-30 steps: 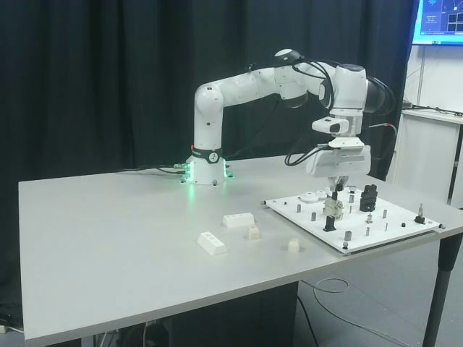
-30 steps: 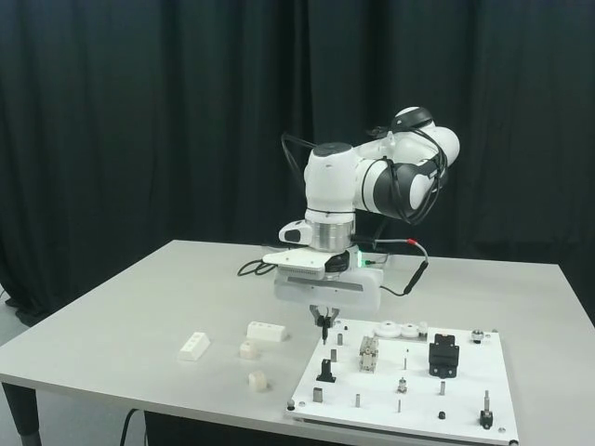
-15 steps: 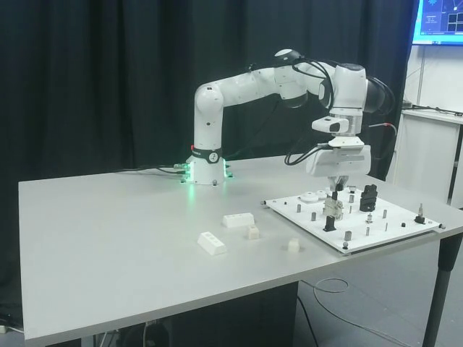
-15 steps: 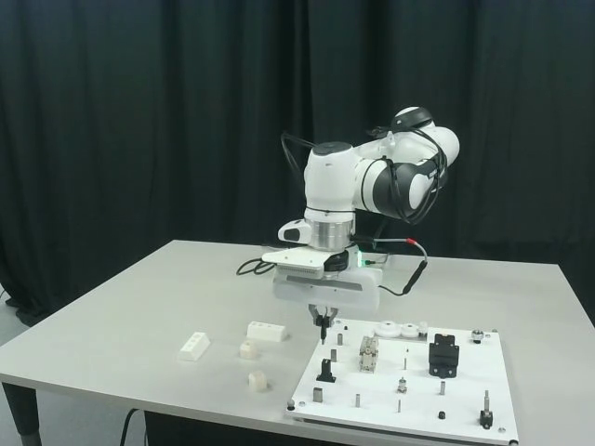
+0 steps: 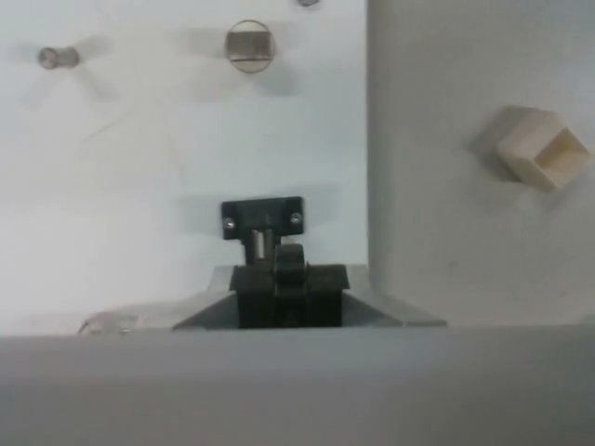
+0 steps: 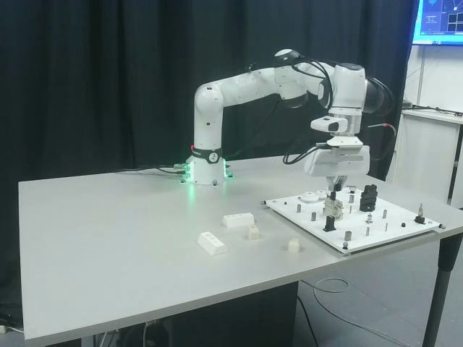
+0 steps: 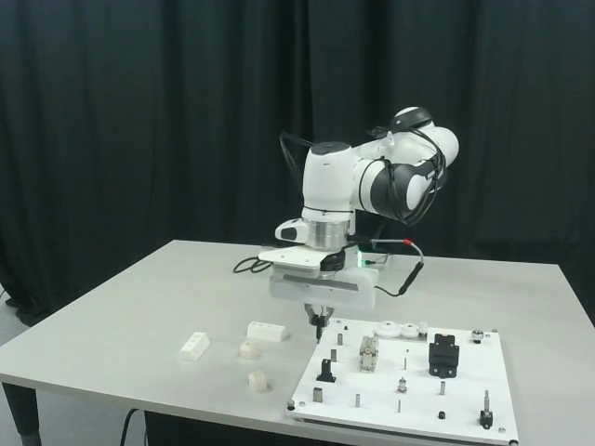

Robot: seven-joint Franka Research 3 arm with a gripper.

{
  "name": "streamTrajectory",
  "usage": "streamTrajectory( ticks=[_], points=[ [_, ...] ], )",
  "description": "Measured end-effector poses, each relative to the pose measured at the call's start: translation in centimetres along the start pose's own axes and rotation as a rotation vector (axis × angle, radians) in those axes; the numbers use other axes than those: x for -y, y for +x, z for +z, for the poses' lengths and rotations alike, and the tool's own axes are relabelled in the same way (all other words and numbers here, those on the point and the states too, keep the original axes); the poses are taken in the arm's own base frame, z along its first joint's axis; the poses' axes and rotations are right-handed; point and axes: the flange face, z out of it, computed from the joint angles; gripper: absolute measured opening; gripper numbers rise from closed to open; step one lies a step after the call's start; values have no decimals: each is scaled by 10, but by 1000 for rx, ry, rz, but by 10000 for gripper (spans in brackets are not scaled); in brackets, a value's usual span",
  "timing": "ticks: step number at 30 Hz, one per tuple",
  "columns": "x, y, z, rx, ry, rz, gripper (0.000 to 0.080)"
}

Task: Place USB.

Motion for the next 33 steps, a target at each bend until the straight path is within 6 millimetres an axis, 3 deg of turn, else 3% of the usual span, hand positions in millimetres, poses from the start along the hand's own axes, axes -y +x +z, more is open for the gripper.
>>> streamTrajectory(
  ticks=[14, 33],
  points=[
    [-29, 28, 8, -23, -56, -1, 65],
    [-99, 70, 42, 4, -94, -44, 65]
  ],
)
